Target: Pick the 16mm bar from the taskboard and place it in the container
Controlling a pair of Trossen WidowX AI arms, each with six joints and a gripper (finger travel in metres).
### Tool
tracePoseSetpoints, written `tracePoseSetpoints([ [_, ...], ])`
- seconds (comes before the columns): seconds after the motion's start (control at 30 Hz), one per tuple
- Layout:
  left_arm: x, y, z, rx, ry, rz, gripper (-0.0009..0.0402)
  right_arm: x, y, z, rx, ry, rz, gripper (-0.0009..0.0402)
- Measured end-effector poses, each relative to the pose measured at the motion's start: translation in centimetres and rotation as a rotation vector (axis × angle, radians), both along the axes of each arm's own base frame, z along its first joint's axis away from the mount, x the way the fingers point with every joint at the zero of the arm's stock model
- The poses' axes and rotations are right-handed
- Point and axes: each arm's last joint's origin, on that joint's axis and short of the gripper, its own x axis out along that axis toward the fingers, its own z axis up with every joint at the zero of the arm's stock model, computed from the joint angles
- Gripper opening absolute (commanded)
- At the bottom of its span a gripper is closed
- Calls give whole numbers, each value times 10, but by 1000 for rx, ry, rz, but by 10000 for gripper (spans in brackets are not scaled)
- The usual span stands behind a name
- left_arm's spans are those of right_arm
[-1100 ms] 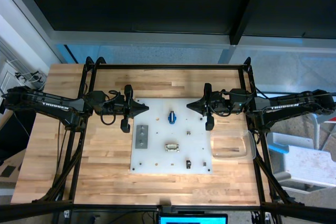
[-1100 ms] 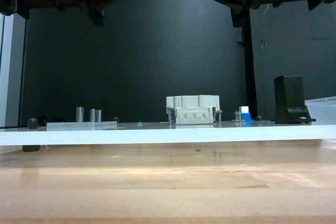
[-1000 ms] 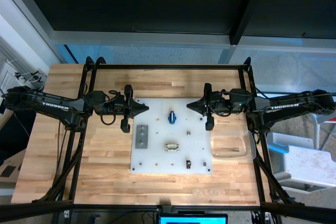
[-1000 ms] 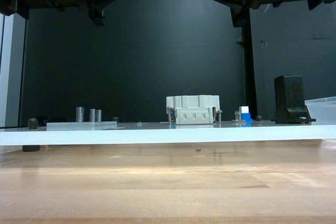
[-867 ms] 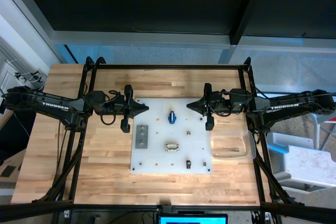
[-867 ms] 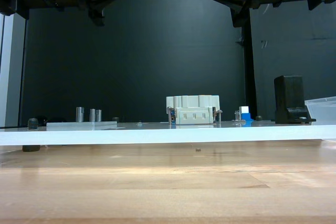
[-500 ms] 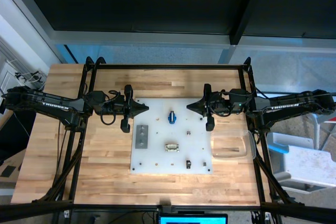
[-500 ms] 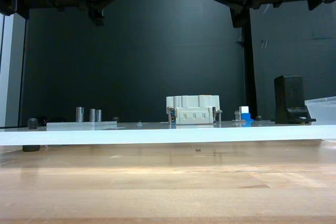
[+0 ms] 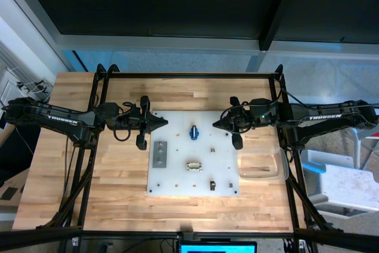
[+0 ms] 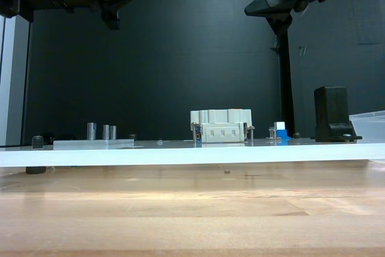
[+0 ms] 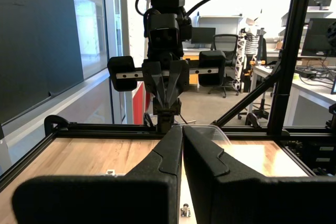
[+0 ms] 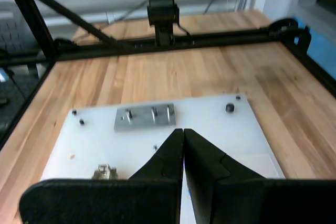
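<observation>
Matt white taskboard, wooden table, clear plastic container

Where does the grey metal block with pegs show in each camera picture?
High view: grey metal block on the taskboard, near the left gripper; right gripper hovers opposite.
Low view: block far left.
Left wrist view: not seen.
Right wrist view: block ahead of the gripper.
Shared landmark: white taskboard.

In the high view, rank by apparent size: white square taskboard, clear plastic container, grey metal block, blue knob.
1. white square taskboard
2. clear plastic container
3. grey metal block
4. blue knob
The left claw and right claw, both shut, hover above the board's far part.
</observation>
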Motion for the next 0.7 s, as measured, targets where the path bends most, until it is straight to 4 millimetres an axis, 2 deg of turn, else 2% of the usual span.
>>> tracePoseSetpoints([
  [0.4,0,0,0,0,1,0,0,22,1,11,-37,317,6,0],
  [0.7,0,0,0,0,0,0,0,38,4,9,-39,558,17,0],
])
